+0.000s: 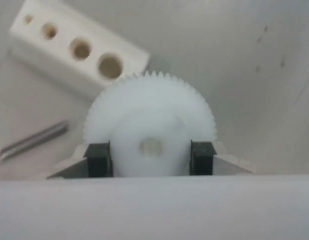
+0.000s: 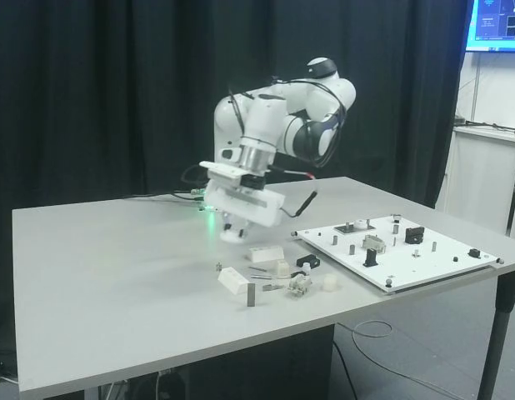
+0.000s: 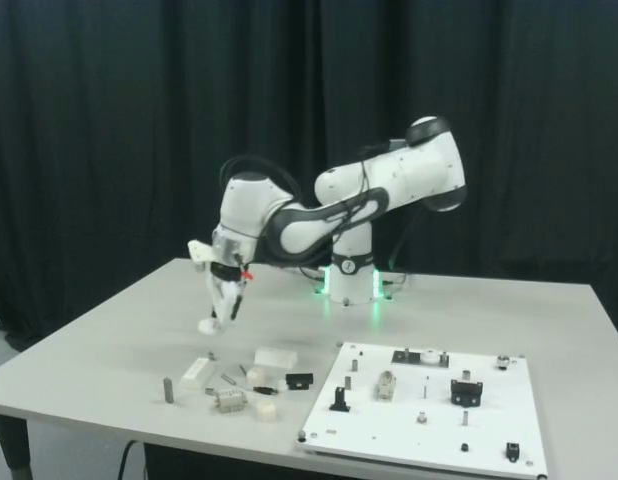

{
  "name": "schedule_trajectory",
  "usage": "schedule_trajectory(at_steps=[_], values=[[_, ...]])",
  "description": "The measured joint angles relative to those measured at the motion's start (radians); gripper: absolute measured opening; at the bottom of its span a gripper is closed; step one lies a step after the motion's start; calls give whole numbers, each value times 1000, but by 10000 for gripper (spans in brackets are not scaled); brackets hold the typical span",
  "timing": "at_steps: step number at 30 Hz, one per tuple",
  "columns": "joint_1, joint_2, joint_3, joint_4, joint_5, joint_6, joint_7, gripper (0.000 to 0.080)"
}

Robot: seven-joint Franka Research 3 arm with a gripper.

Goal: Place large gear.

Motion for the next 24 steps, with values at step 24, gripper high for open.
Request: schedule_trajectory(at_steps=[24], values=[[-356,49,103,201,113,-52,-176,332]])
